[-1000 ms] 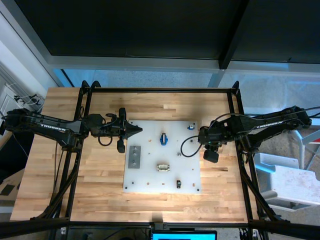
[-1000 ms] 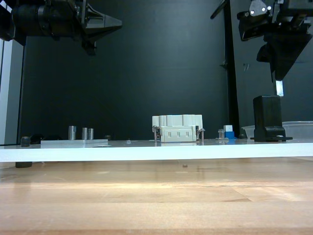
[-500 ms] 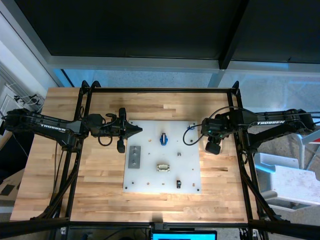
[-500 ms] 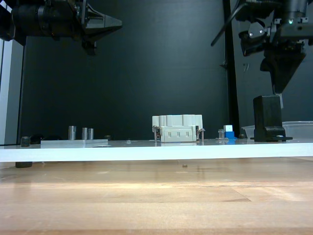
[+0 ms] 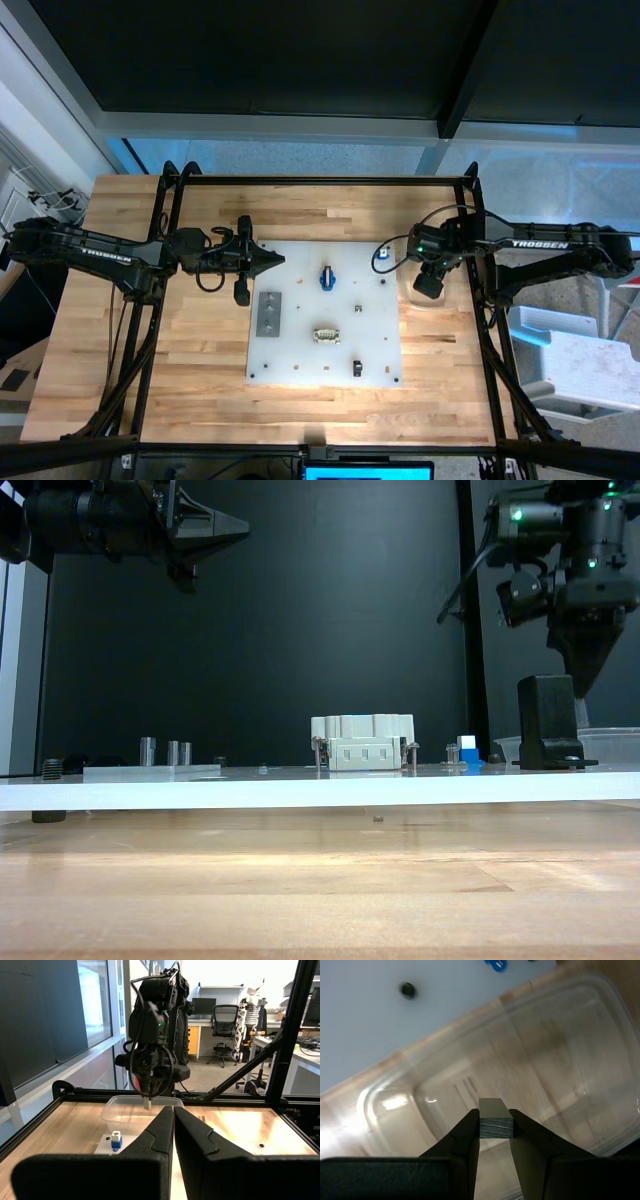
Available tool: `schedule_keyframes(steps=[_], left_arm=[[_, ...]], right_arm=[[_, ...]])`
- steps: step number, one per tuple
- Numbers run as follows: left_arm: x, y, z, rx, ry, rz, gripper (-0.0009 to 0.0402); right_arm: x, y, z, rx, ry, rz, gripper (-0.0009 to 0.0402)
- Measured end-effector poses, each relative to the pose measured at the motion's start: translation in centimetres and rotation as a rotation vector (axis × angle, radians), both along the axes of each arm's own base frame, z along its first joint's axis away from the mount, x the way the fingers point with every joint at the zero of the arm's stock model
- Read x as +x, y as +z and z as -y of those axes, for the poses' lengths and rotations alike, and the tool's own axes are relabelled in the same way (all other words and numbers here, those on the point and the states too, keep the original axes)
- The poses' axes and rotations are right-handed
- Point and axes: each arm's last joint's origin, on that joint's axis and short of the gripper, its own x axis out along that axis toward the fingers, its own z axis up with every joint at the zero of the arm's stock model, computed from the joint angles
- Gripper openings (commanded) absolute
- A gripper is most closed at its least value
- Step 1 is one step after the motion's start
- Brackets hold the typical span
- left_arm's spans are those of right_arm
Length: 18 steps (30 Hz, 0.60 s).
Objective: Pick the 16mm bar from the taskboard and place it in the container
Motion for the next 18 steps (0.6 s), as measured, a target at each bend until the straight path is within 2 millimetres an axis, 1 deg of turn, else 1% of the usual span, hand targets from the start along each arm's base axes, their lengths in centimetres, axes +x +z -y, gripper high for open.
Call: schedule_keyframes(steps=[5,18], left_arm=[[0.0,0.0,0.0,0.0,0.0,0.0,0.0],[0.0,0.0,0.0,0.0,0.0,0.0,0.0]], right_arm=[[-0.3,-0.7,0.4,0.004,-0.029,-0.018,0.0078],[-0.6,-2.0,0.4,0.015,-0.041,-0.062,0.0128]])
